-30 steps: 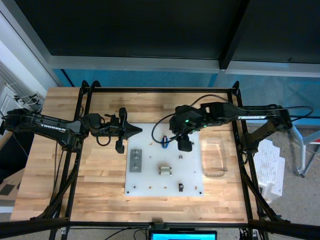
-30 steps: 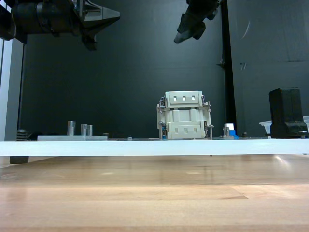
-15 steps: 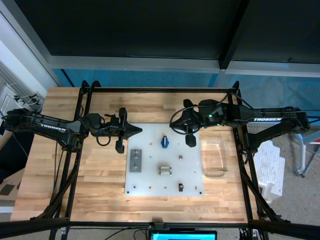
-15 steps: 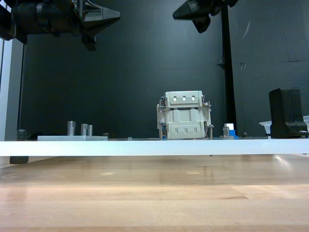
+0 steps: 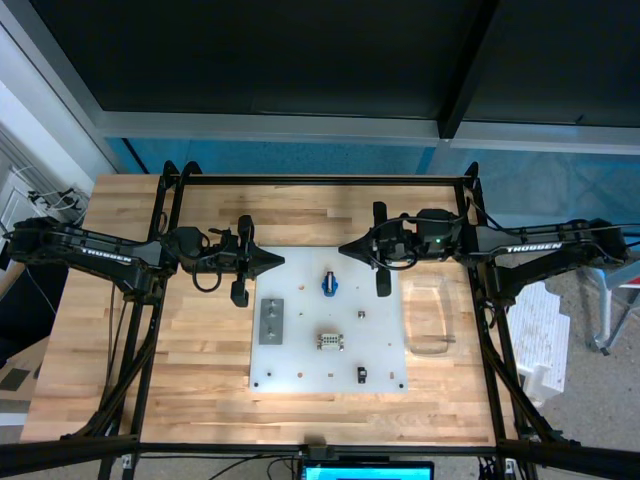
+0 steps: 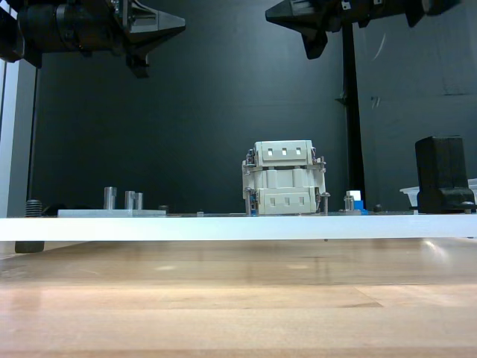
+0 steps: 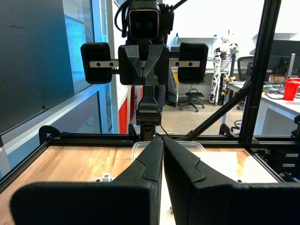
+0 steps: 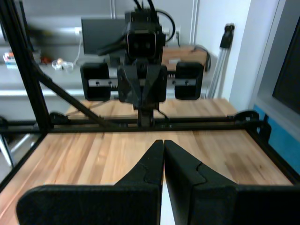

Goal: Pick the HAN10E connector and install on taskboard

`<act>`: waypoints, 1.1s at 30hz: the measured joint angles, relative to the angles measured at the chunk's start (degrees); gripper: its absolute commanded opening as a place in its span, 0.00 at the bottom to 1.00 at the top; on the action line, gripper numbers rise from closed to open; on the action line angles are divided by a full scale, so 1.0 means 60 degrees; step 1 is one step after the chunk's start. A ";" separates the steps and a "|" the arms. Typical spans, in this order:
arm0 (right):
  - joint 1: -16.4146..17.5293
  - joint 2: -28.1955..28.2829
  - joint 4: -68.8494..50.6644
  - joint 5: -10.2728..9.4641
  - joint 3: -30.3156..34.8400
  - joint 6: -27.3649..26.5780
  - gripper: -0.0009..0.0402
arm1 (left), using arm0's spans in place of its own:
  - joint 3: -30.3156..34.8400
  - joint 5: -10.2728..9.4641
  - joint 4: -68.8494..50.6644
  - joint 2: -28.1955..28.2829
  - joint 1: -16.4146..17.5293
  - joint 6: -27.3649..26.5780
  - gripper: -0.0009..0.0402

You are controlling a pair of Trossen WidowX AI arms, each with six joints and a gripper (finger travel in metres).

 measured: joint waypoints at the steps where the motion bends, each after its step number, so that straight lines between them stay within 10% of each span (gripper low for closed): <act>1: 0.0000 -0.0022 0.0200 0.0000 -0.0146 -0.0004 0.02 | 0.0000 0.0004 0.0000 -0.0004 0.0000 -0.0004 0.02; 33: 0.0025 -0.0455 0.2328 0.0098 -0.1840 0.0495 0.02 | -0.0004 0.0000 0.0004 0.0000 0.0000 -0.0004 0.02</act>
